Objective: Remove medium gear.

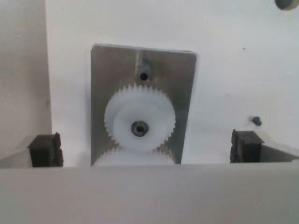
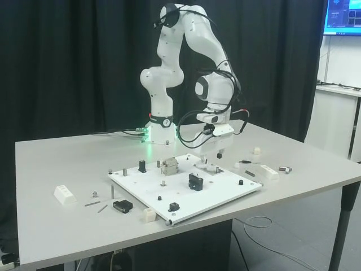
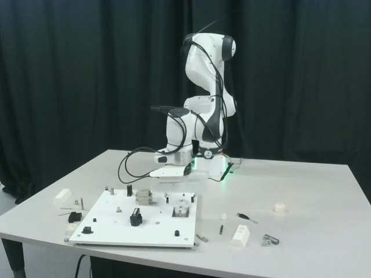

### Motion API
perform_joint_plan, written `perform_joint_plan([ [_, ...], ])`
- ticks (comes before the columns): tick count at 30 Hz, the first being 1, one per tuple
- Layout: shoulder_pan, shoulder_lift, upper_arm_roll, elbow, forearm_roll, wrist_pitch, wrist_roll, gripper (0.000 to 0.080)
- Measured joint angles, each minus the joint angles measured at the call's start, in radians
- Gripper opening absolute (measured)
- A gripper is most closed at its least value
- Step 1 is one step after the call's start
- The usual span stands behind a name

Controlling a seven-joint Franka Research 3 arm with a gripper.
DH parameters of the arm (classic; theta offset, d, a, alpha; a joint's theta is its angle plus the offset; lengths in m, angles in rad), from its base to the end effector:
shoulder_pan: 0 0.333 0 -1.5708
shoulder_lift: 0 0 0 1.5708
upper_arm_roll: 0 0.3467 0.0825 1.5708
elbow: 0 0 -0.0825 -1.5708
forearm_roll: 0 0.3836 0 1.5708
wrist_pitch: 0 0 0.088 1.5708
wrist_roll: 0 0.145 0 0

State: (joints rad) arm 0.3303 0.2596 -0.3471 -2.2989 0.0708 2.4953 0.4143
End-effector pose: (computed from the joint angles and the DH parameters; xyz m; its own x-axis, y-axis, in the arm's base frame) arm 0.5291 -0.0110 0.2300 0.8865 -0.4622 -0.0215 -0.4603 -0.8857 0.0613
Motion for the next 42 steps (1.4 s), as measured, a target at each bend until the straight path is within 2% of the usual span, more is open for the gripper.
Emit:
perform_joint_plan([
  [12,0.0,0.006,0.014,-0.033,0.003,0.053,0.0,0.08],
  [42,0.0,0.03,0.018,-0.034,0.018,0.071,0.0,0.08],
])
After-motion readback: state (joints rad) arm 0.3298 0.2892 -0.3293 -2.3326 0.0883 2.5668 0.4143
